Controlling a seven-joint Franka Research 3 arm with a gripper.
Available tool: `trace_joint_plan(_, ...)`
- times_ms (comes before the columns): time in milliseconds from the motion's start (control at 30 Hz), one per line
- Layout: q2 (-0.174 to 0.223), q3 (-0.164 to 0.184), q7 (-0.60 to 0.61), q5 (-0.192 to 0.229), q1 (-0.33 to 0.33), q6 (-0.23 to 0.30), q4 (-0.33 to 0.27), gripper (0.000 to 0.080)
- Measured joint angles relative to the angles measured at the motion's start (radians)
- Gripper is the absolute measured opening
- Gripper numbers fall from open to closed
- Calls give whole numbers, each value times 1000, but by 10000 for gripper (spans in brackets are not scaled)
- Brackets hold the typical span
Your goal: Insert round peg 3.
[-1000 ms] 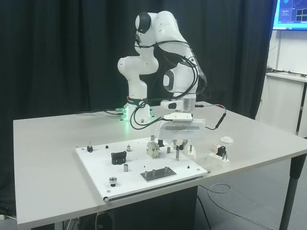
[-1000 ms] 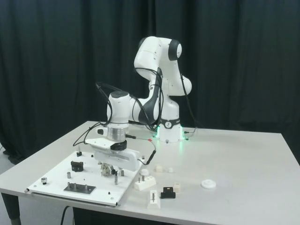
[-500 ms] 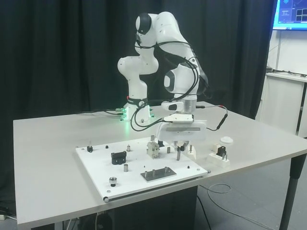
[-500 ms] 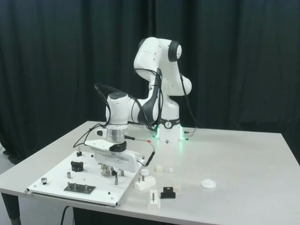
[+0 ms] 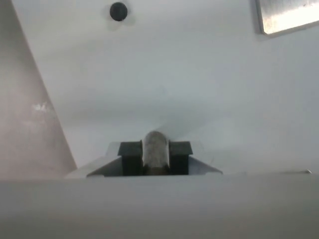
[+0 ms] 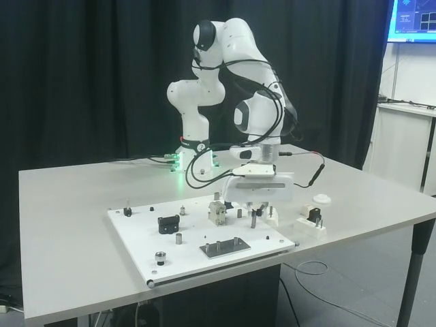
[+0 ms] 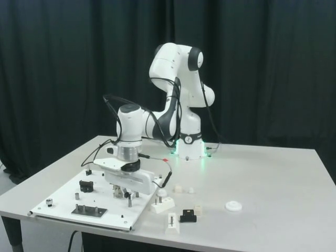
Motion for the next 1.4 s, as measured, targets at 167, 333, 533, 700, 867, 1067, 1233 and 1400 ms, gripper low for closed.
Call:
trace_joint_plan(167,3,-2,0,0,0,-9,3,106)
trace_joint_plan(333,3,-2,0,1,0,-9,3,106)
trace_joint_plan(533,4,0,-2,0,1,-9,3,106)
trace_joint_plan(700,7,0,-6,0,1,-9,4,106)
trace_joint_plan(867,13,0,-25,0,1,-6,5,106)
trace_joint_plan(1067,14,0,-44,0,1,-3,5,106)
trace_joint_plan(1233,14,-1,-86,-4,1,-2,10,106)
trace_joint_plan(1400,13,-5,-92,-10,1,-7,22,284)
